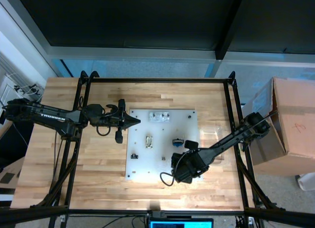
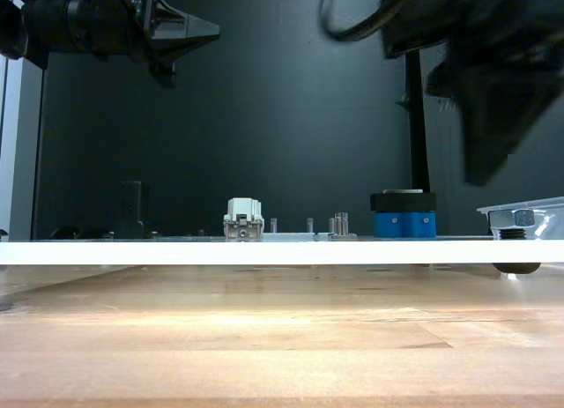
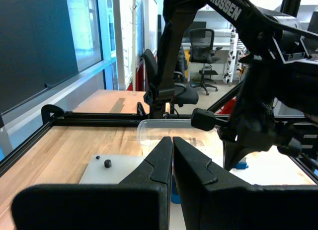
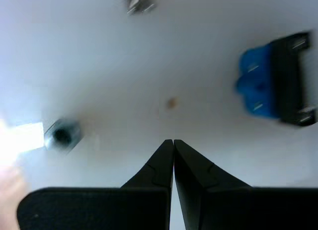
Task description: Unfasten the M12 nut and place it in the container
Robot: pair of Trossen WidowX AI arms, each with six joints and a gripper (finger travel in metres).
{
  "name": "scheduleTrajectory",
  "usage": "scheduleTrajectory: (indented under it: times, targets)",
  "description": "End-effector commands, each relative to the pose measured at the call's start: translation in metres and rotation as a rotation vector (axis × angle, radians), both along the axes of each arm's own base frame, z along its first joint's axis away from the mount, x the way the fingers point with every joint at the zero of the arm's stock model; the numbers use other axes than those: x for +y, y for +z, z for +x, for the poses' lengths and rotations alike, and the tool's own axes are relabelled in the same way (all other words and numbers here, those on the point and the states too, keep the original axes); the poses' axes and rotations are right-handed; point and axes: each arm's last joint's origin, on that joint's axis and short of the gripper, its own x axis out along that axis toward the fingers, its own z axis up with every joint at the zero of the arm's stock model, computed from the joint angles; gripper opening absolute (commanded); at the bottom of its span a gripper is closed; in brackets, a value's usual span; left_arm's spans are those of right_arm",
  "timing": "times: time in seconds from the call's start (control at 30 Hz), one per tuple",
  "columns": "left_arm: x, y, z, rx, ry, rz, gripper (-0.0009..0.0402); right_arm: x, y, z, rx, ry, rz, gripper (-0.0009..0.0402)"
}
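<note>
M12 nut [image 2: 511,218]: on its stud [image 2: 508,234], lower right of the low view, at the near-right edge of the white board [image 2: 132,251]. The silver hex sits atop the black ribs, and a few ribs show under it, so it's not run fully down. The clear container [image 2: 533,205] stands behind it in that view. In the high view the container is right of centre, just off the board's right edge on the wood table [image 1: 98,179]. The R wrist view has the nut from above w/ the dark stud in its bore, off to one side of the fingers & apart from them.

Right gripper [image 4: 173,140]: fingers pressed together, nothing between them. It hangs above the board w/ its tip pointing down. In the low view it's upper right, tip above & a bit left of the nut, not touching. In the high view it's lower centre-right, over the board's near-right part, arm running up-right to the table's right edge; it covers the stud there.

Left gripper [image 3: 172,139]: fingers together too, holding nothing. High view: left of centre, at the board's left edge, pointing right. Low view: upper left, well above the board.

Also on the board: blue/black connector [image 2: 404,221] right of centre in the low view, grey-white connector [image 2: 243,219] centre-left. Cardboard box [image 1: 290,124] at the high view's right edge.
</note>
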Motion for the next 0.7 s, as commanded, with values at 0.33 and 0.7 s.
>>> scheduleTrajectory:
  times: [0.33,0.7]
  targets:
    - [0.000,0.000,0.000,-0.001,0.000,0.000,0.0000,0.011,0.011,0.003,0.045,0.030,0.270,0.0000]
    - [0.000,0.000,0.000,-0.003,0.000,0.000,0.0000,0.022,0.000,0.014,0.024,0.173,0.438,0.0000]
